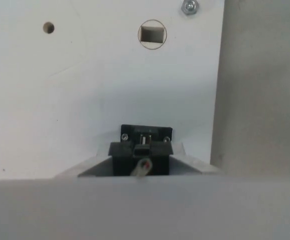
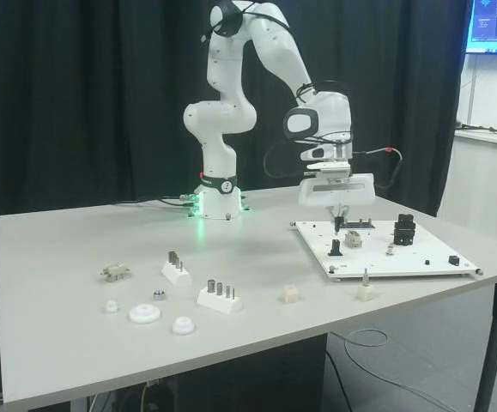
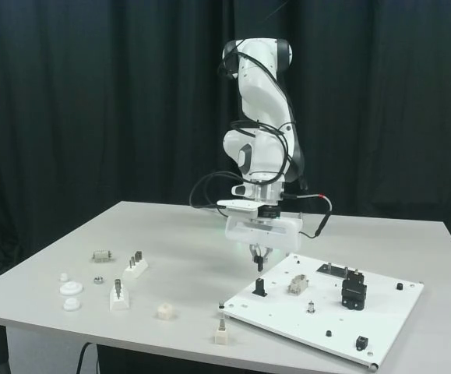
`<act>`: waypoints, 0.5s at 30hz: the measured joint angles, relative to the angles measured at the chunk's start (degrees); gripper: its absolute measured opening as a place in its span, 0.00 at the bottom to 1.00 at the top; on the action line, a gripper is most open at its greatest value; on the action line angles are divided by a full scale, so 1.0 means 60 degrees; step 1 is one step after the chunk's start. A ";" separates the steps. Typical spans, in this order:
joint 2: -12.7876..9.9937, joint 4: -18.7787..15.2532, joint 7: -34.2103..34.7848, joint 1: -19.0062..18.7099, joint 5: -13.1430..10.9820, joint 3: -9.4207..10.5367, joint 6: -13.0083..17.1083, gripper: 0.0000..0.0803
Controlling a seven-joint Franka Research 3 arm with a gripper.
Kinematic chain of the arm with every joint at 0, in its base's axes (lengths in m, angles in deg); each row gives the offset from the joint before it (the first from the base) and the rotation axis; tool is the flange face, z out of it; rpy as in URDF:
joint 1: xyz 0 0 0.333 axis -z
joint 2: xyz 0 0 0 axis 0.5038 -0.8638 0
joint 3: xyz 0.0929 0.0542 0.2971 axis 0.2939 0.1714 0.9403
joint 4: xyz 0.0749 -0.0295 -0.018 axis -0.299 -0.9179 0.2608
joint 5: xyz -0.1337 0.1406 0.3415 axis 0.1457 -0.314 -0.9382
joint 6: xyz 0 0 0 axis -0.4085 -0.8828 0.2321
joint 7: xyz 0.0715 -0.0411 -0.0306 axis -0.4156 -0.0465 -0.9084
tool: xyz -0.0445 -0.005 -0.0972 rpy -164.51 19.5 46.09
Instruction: Insert USB.
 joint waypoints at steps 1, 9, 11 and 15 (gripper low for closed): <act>-0.0005 0.0000 0.0000 0.0001 0.0000 0.0000 0.0006 0.09; -0.0081 0.0000 0.0000 0.0043 0.0000 -0.0001 0.0075 0.09; -0.0100 0.0000 0.0000 0.0061 0.0000 -0.0001 0.0108 0.09; -0.0141 0.0000 0.0000 0.0097 0.0000 -0.0002 0.0203 0.09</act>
